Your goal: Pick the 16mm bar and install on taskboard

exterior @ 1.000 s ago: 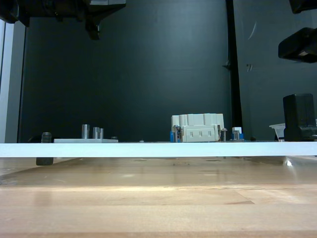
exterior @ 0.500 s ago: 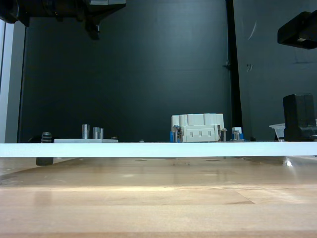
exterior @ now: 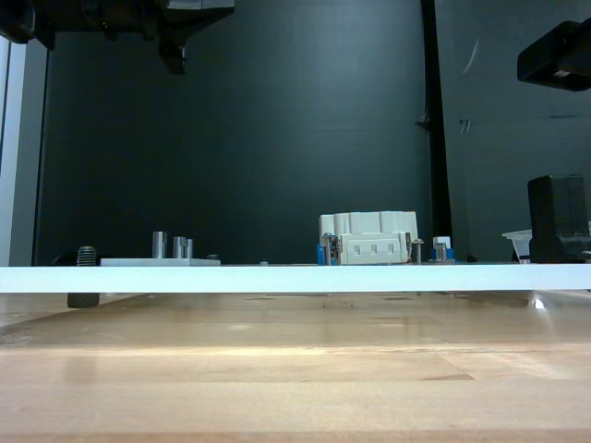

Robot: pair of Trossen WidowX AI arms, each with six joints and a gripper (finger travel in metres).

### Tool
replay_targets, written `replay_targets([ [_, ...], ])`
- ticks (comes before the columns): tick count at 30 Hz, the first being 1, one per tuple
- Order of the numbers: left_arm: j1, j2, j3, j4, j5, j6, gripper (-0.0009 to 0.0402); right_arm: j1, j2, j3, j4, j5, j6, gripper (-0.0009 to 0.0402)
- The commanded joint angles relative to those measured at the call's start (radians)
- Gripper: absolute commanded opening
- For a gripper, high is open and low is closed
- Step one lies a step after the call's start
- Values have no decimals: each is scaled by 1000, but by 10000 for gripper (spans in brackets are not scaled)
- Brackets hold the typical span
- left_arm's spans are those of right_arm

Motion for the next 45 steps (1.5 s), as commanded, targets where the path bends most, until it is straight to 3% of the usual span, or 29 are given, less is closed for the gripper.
replay_targets([
  [1,0,0,0,0,0,0,0,0,0,0,1,1,0,224],
  [8,0,0,0,0,0,0,0,0,0,0,6,3,0,224],
  [12,0,0,0,0,0,0,0,0,16,0,35,50,3,224],
  [15,0,0,0,0,0,0,0,0,31,0,42,55,3,224],
  [45,0,0,0,0,0,0,0,10,111,-132,255,52,7,224],
])
